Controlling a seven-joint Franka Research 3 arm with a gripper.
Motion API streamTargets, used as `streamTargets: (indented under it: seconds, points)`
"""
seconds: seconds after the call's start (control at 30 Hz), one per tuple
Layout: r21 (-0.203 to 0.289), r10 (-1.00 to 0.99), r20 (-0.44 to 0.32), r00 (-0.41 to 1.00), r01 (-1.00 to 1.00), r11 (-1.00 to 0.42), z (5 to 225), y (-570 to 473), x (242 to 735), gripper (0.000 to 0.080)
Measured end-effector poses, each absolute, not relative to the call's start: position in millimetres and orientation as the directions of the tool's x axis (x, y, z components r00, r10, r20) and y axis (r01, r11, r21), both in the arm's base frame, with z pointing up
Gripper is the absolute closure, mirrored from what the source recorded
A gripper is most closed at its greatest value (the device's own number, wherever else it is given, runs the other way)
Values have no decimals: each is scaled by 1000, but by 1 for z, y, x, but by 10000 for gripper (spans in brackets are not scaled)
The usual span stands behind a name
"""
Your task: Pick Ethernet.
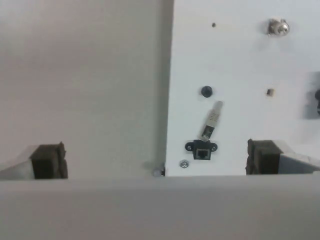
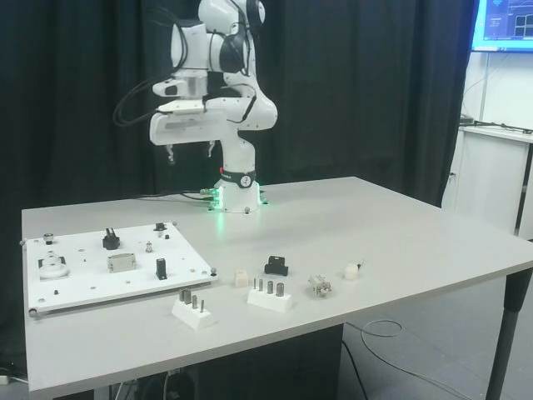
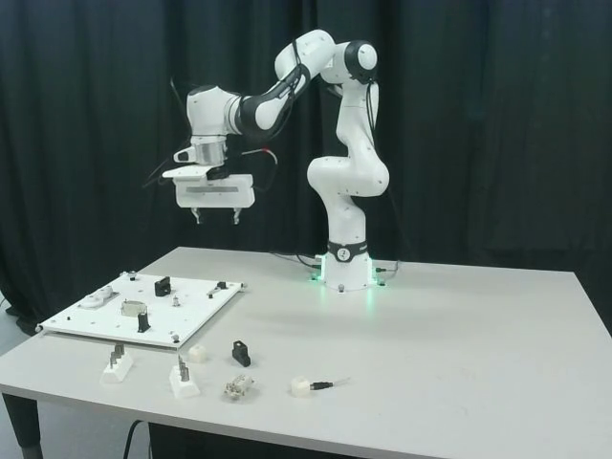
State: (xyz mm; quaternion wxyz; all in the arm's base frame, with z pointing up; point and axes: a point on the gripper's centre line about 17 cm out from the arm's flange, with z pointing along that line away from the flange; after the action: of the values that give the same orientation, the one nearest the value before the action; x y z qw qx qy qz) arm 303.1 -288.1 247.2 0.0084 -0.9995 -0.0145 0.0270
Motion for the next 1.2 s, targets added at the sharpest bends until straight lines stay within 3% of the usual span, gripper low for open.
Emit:
streamTargets:
  seconds: [1.2]
  points:
    - [-34, -250, -44, 967, -252, -967, 162, -351, 276, 3]
